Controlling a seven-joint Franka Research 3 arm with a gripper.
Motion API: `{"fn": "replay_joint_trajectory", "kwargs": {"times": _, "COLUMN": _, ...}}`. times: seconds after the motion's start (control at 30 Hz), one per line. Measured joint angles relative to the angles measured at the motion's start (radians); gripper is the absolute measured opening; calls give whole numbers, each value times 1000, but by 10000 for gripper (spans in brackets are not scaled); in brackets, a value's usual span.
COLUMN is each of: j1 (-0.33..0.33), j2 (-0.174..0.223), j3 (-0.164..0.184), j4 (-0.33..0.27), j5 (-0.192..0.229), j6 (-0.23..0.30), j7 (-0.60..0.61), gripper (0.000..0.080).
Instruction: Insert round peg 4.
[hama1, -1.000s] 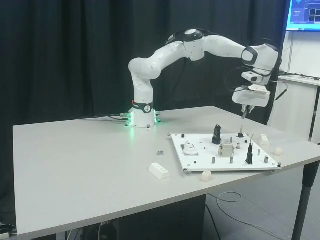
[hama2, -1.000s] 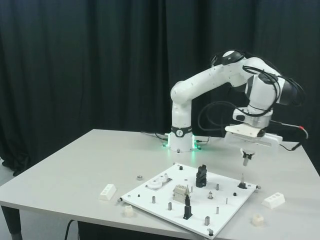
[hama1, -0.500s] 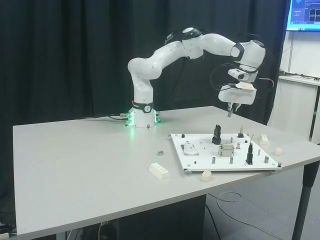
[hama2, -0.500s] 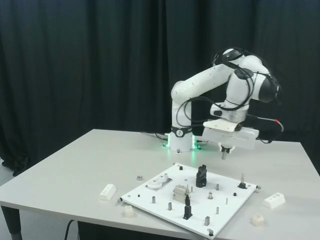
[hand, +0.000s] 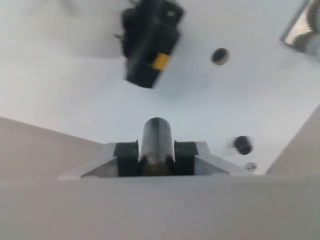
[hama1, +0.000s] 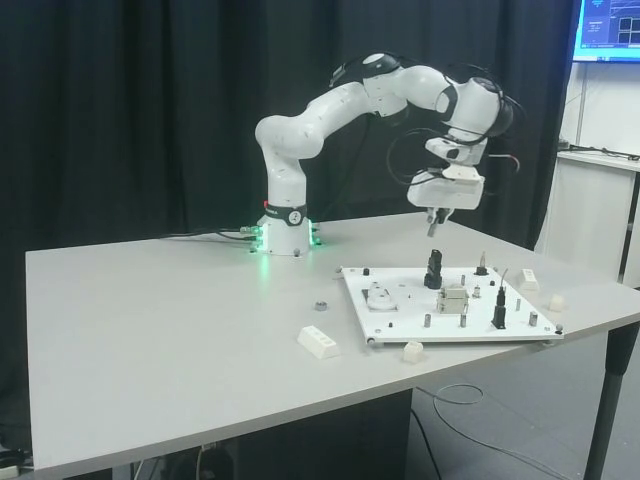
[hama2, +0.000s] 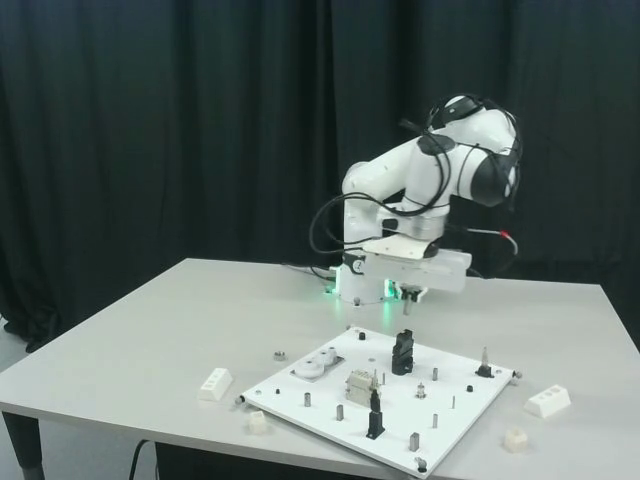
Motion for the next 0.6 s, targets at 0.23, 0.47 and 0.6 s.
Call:
{"fn": "replay_joint_trajectory", "kwargs": {"times": 0.23, "j1": 0, "j2": 0, "j3": -16, "j4": -69, "j5": 4, "j6": 31, "j7": -140, "gripper": 147}}
{"fn": "replay_joint_trajectory", "kwargs": {"times": 0.47, "j1": 0, "j2": 0, "j3": -24, "j4": -125, "j5": 29, "j6": 67, "j7": -271, "gripper": 147}}
{"fn": "replay_joint_trajectory", "kwargs": {"times": 0.6, "j1": 0, "j2": 0, "j3": -25, "j4": -151, "j5": 53, "j6": 88, "j7": -312, "gripper": 147}}
